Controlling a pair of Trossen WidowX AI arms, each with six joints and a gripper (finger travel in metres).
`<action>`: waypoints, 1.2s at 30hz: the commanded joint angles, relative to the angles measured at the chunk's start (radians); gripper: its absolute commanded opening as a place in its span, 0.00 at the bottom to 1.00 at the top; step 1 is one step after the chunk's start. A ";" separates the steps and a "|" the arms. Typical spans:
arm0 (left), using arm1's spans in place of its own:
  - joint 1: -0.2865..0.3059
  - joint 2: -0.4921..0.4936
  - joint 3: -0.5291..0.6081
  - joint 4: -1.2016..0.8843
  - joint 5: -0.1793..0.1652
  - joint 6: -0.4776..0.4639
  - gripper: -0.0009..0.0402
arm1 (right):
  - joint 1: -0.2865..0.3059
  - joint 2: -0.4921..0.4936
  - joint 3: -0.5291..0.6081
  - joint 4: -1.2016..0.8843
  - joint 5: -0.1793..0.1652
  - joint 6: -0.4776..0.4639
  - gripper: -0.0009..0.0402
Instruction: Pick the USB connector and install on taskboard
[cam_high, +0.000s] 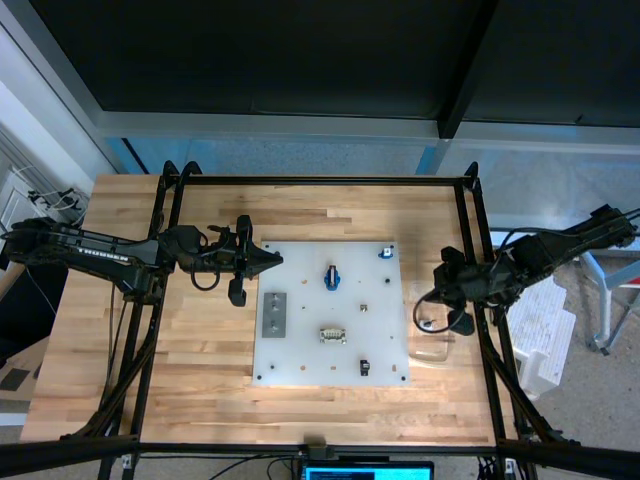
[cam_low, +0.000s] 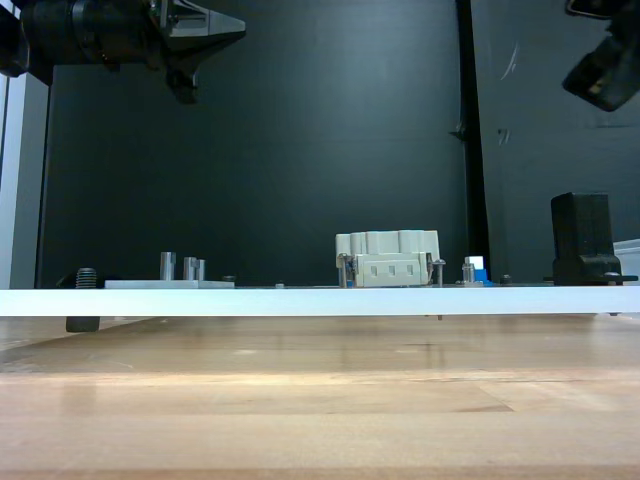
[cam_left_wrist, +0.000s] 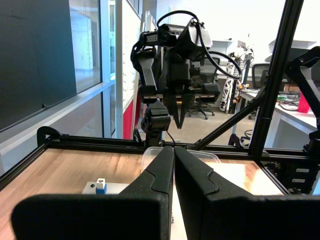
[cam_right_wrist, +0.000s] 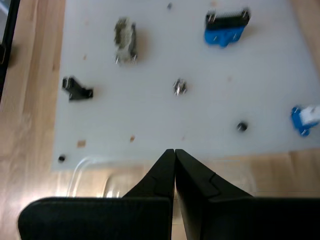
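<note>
Taskboard (cam_high: 300, 350), left gripper (cam_left_wrist: 173, 149) closed over its edge, right gripper (cam_right_wrist: 174, 152) closed above tray (cam_high: 438, 350)

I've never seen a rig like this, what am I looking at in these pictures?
Two robot arms stand at the sides of a wooden table. One picture looks down from above, one looks level along the tabletop, and two come from cameras on the arms. On the table lies a white taskboard with a grey block, blue part and silver socket; a clear tray sits beside it. The left gripper hangs above the board's left edge, the right gripper above the tray. Both are shut, holding nothing.
</note>
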 joint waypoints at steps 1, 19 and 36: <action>0.000 0.000 0.000 0.000 0.000 0.000 0.02 | 0.054 0.001 0.000 -0.052 0.024 0.067 0.02; 0.000 0.000 0.000 0.000 0.000 0.000 0.02 | 0.237 0.015 -0.002 -0.193 0.078 0.325 0.02; 0.000 0.000 0.000 0.000 0.000 0.000 0.02 | 0.322 0.109 -0.029 -0.236 0.067 0.431 0.03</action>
